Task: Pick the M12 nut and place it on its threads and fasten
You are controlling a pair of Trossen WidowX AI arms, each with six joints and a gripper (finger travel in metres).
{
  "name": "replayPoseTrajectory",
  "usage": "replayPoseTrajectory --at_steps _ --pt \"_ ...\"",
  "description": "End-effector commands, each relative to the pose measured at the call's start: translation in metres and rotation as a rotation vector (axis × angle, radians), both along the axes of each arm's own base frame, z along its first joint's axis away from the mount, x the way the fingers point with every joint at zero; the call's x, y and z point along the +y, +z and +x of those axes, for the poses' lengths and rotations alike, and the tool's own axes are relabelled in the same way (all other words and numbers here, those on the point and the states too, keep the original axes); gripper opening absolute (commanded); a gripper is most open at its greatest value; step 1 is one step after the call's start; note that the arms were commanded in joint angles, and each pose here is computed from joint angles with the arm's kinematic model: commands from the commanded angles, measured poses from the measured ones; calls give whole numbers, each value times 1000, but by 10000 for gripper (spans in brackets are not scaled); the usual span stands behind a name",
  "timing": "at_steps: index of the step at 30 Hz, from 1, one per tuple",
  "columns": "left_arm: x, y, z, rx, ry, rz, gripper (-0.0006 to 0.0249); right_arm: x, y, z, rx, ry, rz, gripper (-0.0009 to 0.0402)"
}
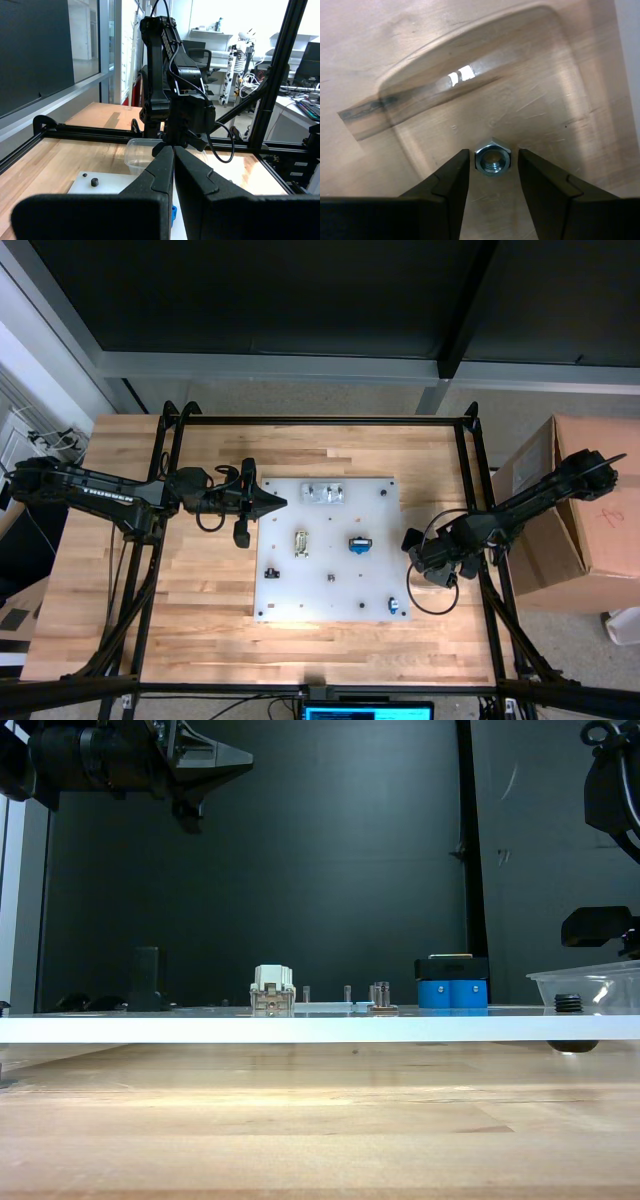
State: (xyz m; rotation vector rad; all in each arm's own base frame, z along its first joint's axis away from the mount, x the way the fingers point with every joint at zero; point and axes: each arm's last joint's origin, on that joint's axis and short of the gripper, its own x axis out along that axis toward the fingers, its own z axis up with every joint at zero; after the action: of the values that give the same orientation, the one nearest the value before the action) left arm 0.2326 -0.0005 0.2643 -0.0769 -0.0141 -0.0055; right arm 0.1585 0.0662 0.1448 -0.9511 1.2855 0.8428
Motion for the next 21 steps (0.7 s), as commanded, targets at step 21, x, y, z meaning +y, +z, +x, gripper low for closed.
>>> replayPoseTrajectory --at_steps 21 --pt "0 0 0 -1 0 0 0 6 36 10 0 4 27 10"
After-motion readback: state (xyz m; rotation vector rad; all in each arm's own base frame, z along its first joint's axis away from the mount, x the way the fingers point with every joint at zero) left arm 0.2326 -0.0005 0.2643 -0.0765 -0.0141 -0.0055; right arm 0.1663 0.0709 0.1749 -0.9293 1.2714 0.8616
